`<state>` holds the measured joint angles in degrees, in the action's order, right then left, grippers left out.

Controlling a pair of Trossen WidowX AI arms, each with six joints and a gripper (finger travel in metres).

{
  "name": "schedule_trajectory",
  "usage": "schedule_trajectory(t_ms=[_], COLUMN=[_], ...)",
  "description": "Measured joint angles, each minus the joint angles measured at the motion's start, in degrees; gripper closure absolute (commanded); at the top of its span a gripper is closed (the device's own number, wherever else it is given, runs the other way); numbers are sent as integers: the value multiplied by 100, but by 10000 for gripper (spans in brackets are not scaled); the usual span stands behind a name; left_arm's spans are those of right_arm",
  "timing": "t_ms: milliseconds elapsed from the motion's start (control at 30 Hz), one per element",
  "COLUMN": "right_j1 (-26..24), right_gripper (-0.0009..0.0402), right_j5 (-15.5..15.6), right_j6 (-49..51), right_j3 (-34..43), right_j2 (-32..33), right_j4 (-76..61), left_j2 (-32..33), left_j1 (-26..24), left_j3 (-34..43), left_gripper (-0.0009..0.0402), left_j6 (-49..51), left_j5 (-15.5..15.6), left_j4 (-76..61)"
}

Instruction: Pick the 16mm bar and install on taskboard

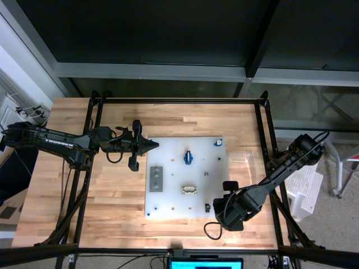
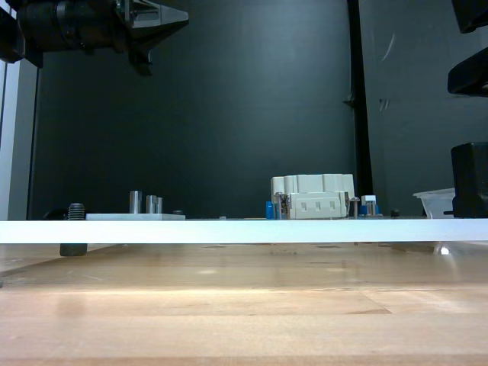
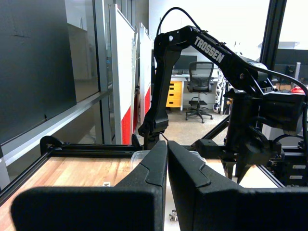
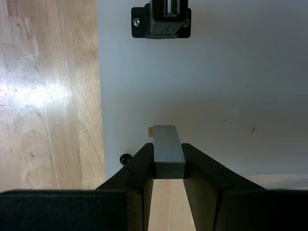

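Note:
The 16mm bar [image 4: 167, 140], a short grey rectangular piece, is held between the fingers of my right gripper [image 4: 168, 150], which is shut on it. It hangs over the near right corner of the white taskboard [image 4: 231, 86], clear of any seat. From above, the right gripper [image 1: 224, 208] points down at that corner and hides the bar. My left gripper [image 1: 150, 145] hovers high over the board's left edge. Its fingers [image 3: 159, 161] are pressed together with nothing between them, and it shows again as the left gripper [image 2: 164, 17] high in the low view.
On the taskboard [image 1: 168, 168] sit a grey plate with short pegs [image 1: 155, 179], a blue knob [image 1: 188, 157], a beige connector [image 1: 189, 190] and a black socket [image 4: 161, 21]. Black frame rails [image 1: 261, 129] border the wooden table [image 1: 112, 196].

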<state>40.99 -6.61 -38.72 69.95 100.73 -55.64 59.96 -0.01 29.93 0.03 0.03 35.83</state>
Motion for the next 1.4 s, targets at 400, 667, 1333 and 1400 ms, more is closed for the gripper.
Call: schedule_trajectory(t_ms=[400,667,1333,1400], right_j1=[31,44,13,-24], right_gripper=[391,391,391,391], right_j5=[-2,20,52,181], right_j6=[7,7,26,26], right_j3=[-7,39,789,852], right_j2=[0,-76,9,83], right_j4=[0,-98,-870,-940], left_j2=[0,0,0,0], left_j1=[0,0,0,0], left_j3=[0,2,2,0], left_gripper=[393,393,393,393], left_j6=[-2,-2,-2,0], left_j5=[0,0,0,0], left_j4=[0,0,0,-2])
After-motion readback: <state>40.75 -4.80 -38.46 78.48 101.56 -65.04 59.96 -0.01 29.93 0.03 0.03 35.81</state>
